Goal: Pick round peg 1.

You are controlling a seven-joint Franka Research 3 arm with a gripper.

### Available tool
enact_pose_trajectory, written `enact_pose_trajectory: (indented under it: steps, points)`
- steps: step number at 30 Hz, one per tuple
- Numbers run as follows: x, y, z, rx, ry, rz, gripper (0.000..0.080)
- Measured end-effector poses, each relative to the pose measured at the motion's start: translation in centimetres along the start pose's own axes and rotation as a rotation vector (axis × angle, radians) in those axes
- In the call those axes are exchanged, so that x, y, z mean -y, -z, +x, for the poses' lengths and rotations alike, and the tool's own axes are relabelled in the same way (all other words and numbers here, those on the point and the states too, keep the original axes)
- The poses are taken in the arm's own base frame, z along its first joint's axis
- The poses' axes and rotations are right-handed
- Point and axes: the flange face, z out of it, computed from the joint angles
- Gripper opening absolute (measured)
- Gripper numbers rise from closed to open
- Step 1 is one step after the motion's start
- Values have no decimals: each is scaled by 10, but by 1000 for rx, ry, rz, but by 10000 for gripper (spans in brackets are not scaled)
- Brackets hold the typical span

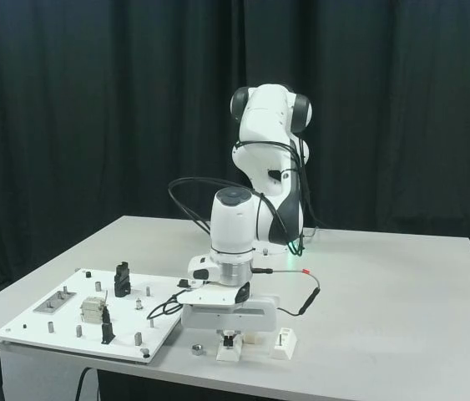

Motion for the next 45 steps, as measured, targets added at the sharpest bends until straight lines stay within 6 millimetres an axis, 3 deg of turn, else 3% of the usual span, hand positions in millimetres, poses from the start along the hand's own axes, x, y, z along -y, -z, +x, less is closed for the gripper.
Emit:
enact_pose_trajectory:
  steps: [45]
  points:
    - [-9, 40, 8, -16, -24, 19, 15]
